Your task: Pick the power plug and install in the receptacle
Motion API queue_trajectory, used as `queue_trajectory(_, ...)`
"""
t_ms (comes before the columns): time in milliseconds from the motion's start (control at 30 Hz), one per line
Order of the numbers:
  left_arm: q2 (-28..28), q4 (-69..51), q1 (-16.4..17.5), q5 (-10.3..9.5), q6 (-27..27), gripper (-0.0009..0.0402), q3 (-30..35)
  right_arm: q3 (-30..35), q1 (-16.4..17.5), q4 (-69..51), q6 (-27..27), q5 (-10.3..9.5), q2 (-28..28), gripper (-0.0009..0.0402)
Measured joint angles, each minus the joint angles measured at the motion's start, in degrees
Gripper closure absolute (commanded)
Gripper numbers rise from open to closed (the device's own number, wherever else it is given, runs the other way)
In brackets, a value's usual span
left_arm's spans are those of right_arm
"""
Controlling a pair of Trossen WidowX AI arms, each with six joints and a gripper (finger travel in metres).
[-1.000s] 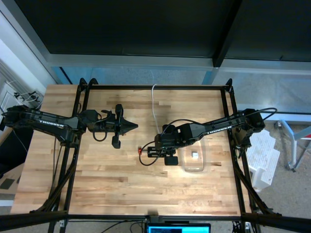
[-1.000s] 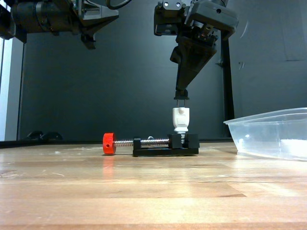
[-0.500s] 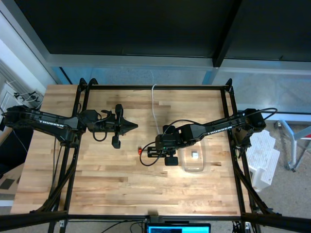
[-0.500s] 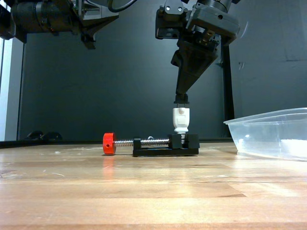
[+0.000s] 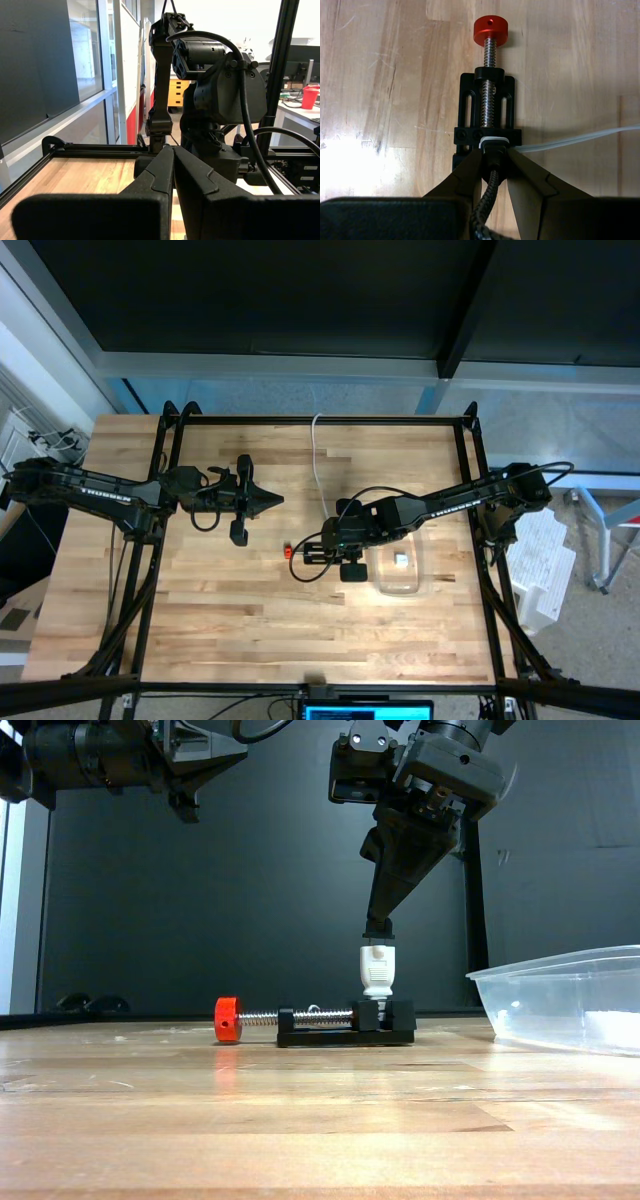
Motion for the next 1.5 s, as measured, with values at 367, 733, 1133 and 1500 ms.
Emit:
queue_trajectory(367, 0.0, 0.0, 0.0, 0.00, 0.0, 0.0393, 0.0, -3.0, -0.3, 4.1, 0.2, -0.52, -0.2, 0.0393)
queue_trajectory(733, 0.0, 0.0, 0.0, 0.00, 0.0, 0.0393, 0.0, -4.0, -1.3, 5.6, -0.1, -0.81, -0.3, 0.0393)
queue_trajectory(1133, 0.0, 0.0, 0.0, 0.00, 0.0, 0.0393, 0.0, -7.5, -1.5, 9.3, 0.3, -0.50, -0.4, 0.0393)
queue_trajectory(1500, 0.0, 0.0, 0.0, -0.02, 0.0, 0.0393, 0.0, -7.5, -1.5, 9.0, 0.2, -1.81, -1.5, 0.0393)
